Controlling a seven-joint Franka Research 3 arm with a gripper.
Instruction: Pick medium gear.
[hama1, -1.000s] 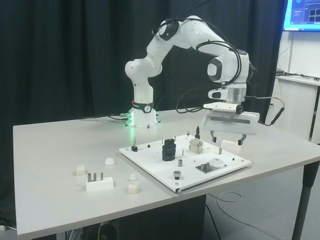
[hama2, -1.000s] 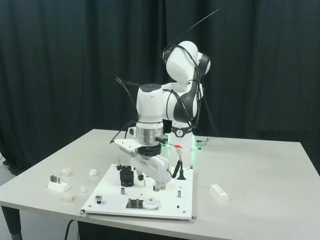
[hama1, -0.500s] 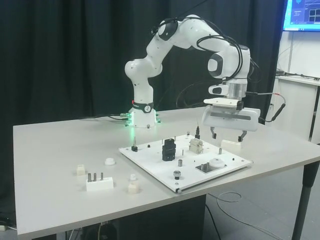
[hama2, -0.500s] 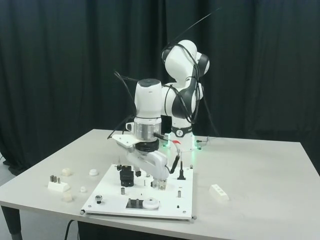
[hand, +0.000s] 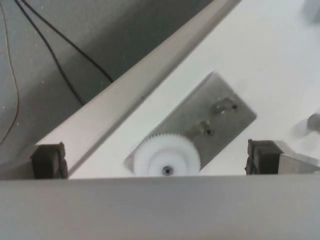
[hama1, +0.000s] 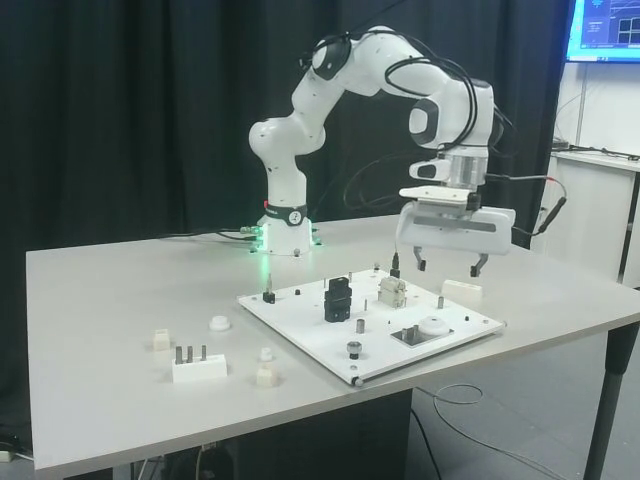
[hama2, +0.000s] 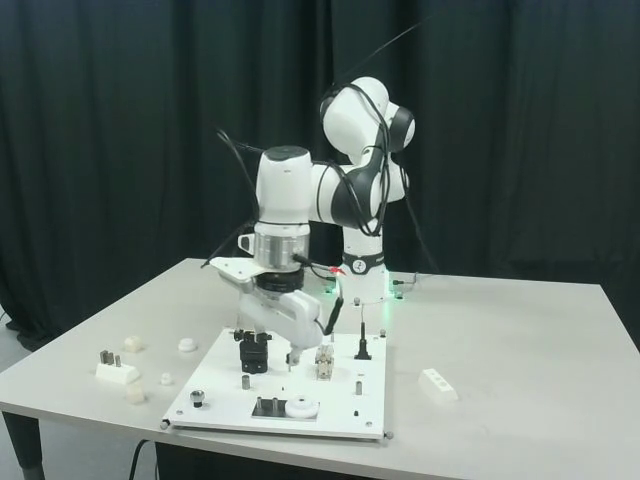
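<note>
Near the front edge of the white board (hama1: 300, 320) on the grey desk (hama1: 100, 300), the medium gear (hama1: 433, 325) sits on a grey metal plate (hand: 220, 120). Above it the pincer (hama1: 446, 265) hangs wide open and empty. Black curtains (hama2: 120, 120) back the room.
</note>
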